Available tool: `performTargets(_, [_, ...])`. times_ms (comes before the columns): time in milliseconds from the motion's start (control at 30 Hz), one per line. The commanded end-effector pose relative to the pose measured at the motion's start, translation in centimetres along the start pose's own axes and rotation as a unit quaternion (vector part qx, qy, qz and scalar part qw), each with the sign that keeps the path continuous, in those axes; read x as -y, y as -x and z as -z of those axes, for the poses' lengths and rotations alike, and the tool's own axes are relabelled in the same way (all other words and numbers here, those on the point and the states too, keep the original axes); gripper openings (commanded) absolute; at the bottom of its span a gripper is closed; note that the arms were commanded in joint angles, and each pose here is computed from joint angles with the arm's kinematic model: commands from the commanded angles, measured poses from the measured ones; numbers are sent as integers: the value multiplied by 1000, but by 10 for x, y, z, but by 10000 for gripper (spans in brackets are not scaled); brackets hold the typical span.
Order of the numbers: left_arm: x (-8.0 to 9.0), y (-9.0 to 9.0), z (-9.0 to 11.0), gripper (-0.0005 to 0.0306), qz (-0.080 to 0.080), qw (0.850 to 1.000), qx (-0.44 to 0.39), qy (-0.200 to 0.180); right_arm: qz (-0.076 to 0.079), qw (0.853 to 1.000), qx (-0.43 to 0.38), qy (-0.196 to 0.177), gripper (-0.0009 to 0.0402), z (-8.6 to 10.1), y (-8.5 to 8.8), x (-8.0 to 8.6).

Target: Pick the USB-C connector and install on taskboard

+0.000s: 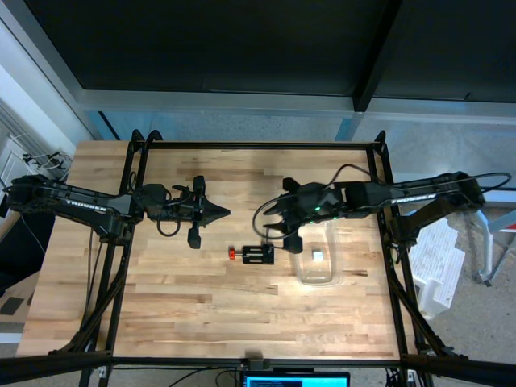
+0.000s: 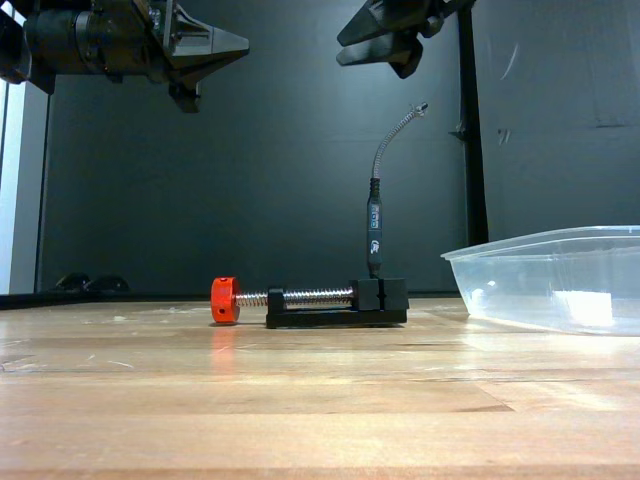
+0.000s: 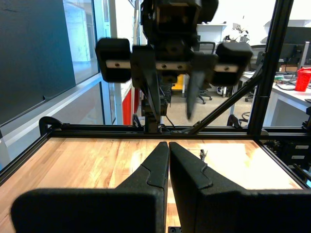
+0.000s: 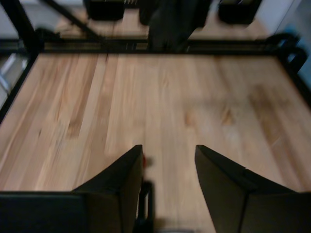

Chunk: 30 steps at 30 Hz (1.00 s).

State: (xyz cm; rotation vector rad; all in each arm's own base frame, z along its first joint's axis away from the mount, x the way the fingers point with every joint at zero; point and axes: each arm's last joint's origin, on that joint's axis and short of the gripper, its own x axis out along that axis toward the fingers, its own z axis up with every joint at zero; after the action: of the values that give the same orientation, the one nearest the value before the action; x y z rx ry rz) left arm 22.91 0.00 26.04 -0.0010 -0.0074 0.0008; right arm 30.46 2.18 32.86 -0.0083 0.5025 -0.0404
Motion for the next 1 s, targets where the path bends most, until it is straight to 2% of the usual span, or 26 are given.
performTargets(33, [0, 0, 0, 0, 0, 1000, 0, 0, 2, 999, 41, -2, 105, 8, 6, 3])
performTargets(367, [0, 0, 0, 0, 0, 1000, 0, 0, 2, 991, 133, -6, -4, 33, 17, 10])
performTargets(600, [0, 0, 0, 0, 0, 1000, 0, 0, 5, 983, 184, -11, 1, 47, 22, 13])
performTargets(733, [0, 0, 0, 0, 0, 1000, 0, 0, -1, 977, 212, -13, 0, 56, 25, 15])
performTargets(1000, [0, 0, 0, 0, 0, 1000, 0, 0, 0, 965, 262, -24, 0, 72, 33, 17])
